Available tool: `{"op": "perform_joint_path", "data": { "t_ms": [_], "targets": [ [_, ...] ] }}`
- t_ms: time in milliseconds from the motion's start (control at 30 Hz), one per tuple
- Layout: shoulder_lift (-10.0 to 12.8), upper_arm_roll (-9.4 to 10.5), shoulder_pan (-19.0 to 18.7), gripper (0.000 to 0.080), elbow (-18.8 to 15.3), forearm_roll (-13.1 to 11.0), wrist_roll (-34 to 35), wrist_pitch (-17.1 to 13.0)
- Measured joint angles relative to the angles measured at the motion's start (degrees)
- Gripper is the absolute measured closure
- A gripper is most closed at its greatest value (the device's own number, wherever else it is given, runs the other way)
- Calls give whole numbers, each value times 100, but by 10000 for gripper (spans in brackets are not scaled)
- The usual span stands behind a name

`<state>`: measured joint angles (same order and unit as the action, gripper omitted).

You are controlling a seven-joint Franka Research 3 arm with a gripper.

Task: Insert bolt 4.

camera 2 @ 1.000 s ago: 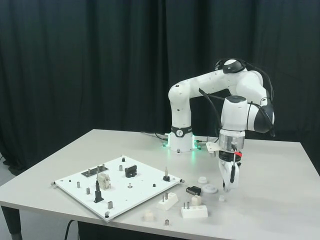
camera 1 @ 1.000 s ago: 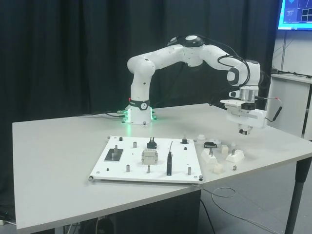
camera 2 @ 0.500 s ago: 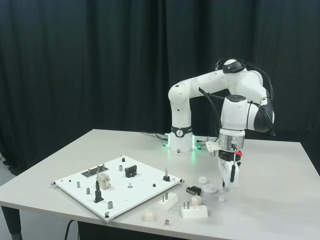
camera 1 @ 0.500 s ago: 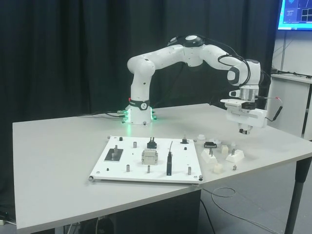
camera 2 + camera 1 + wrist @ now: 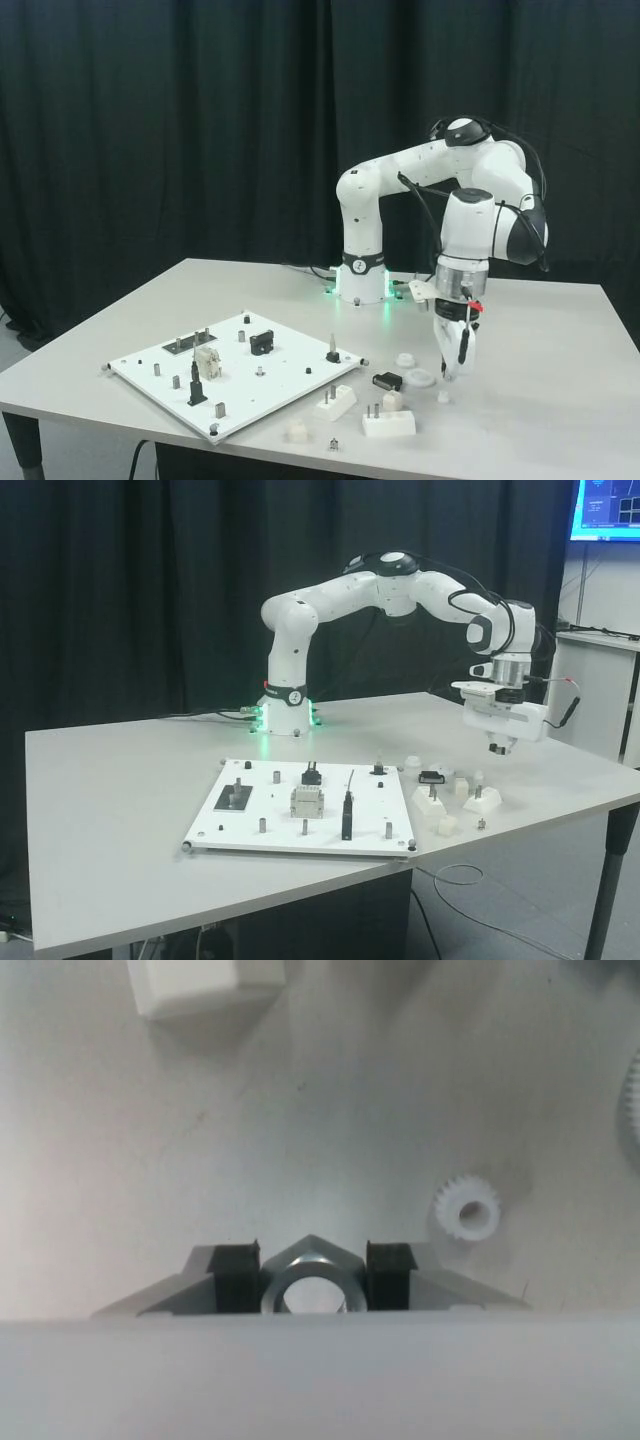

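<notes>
Jaws shut w/ bolt point(image 5: 305, 1285) between.

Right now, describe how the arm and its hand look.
The arm is white with rounded joint housings and black bands at some joints. Its base glows green. Black cables loop along the forearm. The hand is white with two black fingertip pads.
</notes>
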<state>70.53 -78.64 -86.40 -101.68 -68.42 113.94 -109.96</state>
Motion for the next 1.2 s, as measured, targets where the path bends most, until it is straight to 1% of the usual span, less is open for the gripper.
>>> {"op": "perform_joint_path", "data": {
  "t_ms": [100,200,467,667,833,1000,1200],
  "targets": [
    [0,-29,19,577,0,109,0,28],
    [0,-77,47,577,-3,250,13,120],
    [-1,-291,128,577,-81,682,18,554],
    [-1,-468,136,577,-276,934,-30,814],
    [-2,-622,134,577,-547,1097,-401,911],
    [-2,-795,122,577,-900,1131,-724,927],
    [-7,-1053,93,577,-1373,1132,-1435,943]
  ]
}}
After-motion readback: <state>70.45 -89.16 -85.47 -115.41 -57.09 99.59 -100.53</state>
